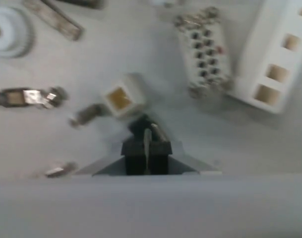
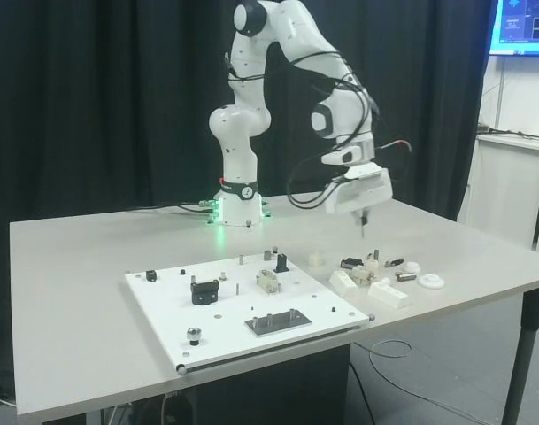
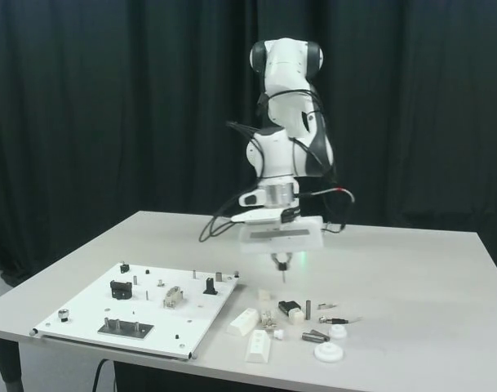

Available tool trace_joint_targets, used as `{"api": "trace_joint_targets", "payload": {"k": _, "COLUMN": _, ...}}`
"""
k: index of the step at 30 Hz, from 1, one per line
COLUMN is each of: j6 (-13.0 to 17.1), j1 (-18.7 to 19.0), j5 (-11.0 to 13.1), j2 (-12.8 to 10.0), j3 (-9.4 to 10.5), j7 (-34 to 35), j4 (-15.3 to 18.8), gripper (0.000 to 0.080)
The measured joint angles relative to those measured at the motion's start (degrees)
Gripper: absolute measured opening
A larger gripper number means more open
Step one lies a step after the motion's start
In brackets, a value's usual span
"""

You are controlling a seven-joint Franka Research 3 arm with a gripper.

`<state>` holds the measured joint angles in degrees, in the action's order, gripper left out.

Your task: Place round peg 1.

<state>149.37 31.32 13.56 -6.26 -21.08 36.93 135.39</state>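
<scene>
My gripper [image 1: 147, 151] hangs well above the table, to the right of the white board [image 2: 163, 297], over the loose parts. It is shut on a thin grey round peg [image 1: 148, 139] that points down from between the black fingers. The room views show the peg [image 2: 365, 225] [image 3: 283, 276] sticking out below the gripper [image 2: 361, 211] [image 3: 280, 263], clear of the table. The board [image 3: 81, 322] carries several small fixtures and pins.
Below the gripper lie a small white cube [image 1: 122, 97], a pin connector [image 1: 205, 49], a white block with square holes [image 1: 277, 57], a white disc [image 1: 9, 32] and a metal plug [image 1: 29, 96]. More white blocks [image 3: 258, 345] sit near the table's front edge.
</scene>
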Motion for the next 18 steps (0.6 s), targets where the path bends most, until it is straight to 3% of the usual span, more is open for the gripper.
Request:
{"api": "trace_joint_targets", "payload": {"k": 8, "j6": 0.22, "j1": 2.57, "j5": 0.00, "j2": -3.92, "j3": 2.40, "j7": 4.52, "j4": -3.91, "gripper": 0.0015}}
{"api": "trace_joint_targets", "payload": {"k": 18, "j6": -1.62, "j1": 5.05, "j5": -0.18, "j2": -8.23, "j3": 2.59, "j7": 7.51, "j4": -8.31, "gripper": 0.0015}}
